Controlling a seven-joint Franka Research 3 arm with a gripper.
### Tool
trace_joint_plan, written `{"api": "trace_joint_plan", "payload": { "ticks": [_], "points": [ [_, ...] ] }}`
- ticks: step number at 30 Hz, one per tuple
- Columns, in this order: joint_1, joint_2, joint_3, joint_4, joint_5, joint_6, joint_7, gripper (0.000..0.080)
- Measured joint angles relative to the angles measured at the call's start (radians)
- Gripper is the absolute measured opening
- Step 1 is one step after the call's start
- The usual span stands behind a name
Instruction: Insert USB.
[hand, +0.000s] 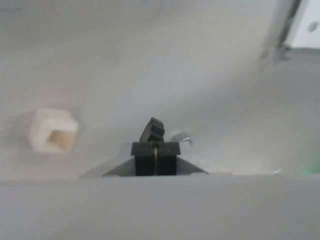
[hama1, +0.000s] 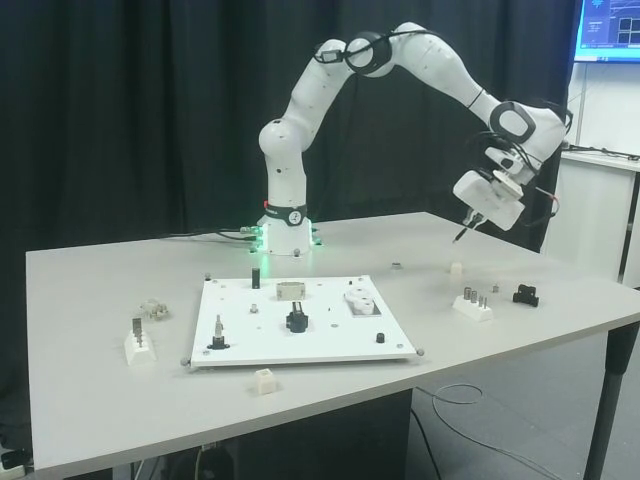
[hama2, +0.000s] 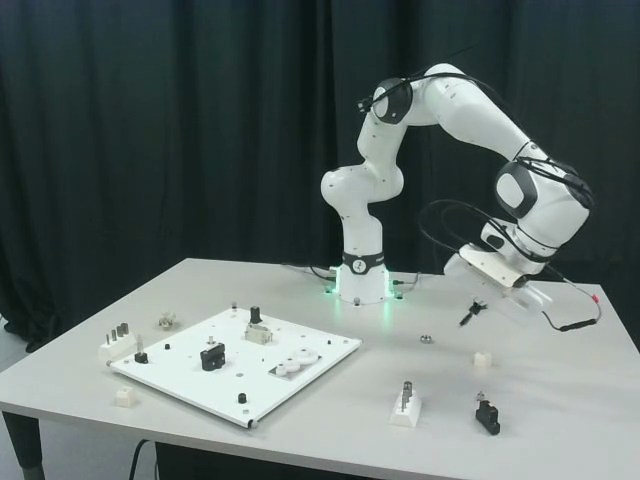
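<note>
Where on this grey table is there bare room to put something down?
The grey table is bare along its edge left of the white board, and between the robot base and the small white cube. It is crowded around the white peg holder and black clip.

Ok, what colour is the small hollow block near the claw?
White; the hollow block shows best in the wrist view.

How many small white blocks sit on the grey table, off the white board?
4: one before the board's front edge, a pegged one beside it, another pegged one under the gripper's side, one nearest the gripper.
</note>
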Motion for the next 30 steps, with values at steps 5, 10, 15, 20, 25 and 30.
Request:
{"api": "trace_joint_plan", "payload": {
  "ticks": [5,10,15,20,25,30],
  "points": [
    [-0.005,-0.007,-0.012,0.0,-0.036,-0.04,-0.036,0.0009],
    [-0.022,-0.016,-0.013,-0.005,-0.084,-0.078,-0.076,0.0009],
    [-0.045,-0.029,-0.011,-0.027,-0.132,-0.096,-0.115,0.0009],
    [-0.081,-0.053,0.003,-0.07,-0.189,-0.097,-0.155,0.0009],
    [-0.145,-0.085,0.05,-0.121,-0.257,-0.093,-0.174,0.0009],
    [-0.255,-0.122,0.149,-0.177,-0.335,-0.079,-0.186,0.0009]
  ]
}}
